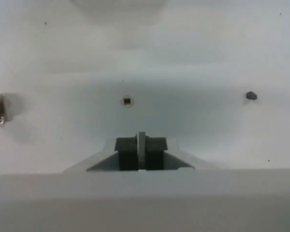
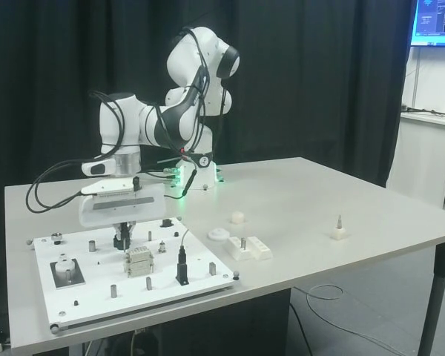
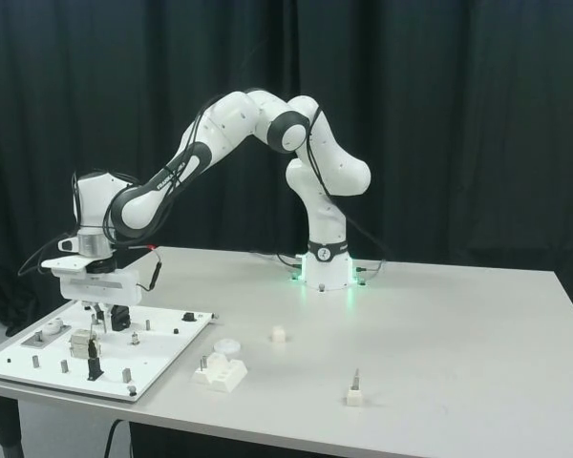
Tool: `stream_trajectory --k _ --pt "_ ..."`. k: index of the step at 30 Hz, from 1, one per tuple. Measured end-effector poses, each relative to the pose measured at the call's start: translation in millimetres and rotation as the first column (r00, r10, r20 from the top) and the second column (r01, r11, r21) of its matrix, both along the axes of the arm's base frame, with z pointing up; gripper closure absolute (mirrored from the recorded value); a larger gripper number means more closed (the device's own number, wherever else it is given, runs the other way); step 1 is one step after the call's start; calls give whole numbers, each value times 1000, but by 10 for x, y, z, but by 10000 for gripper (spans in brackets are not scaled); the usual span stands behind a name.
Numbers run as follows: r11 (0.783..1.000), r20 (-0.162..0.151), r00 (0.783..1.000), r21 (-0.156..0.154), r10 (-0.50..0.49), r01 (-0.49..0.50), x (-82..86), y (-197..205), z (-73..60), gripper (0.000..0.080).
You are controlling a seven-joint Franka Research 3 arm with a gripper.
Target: Insert square peg 1.
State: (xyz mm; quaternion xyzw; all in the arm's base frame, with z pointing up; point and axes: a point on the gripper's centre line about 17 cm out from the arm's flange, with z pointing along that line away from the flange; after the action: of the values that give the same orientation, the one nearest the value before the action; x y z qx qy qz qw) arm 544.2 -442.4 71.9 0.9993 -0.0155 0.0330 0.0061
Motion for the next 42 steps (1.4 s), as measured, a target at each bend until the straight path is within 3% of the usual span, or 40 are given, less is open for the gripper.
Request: stream_trajectory --k 14,42 --pt "1000 2 1000 17 19 -20 47 117 -60 774" --pt "1000 29 1000 19 7 -8 141 118 0 774"
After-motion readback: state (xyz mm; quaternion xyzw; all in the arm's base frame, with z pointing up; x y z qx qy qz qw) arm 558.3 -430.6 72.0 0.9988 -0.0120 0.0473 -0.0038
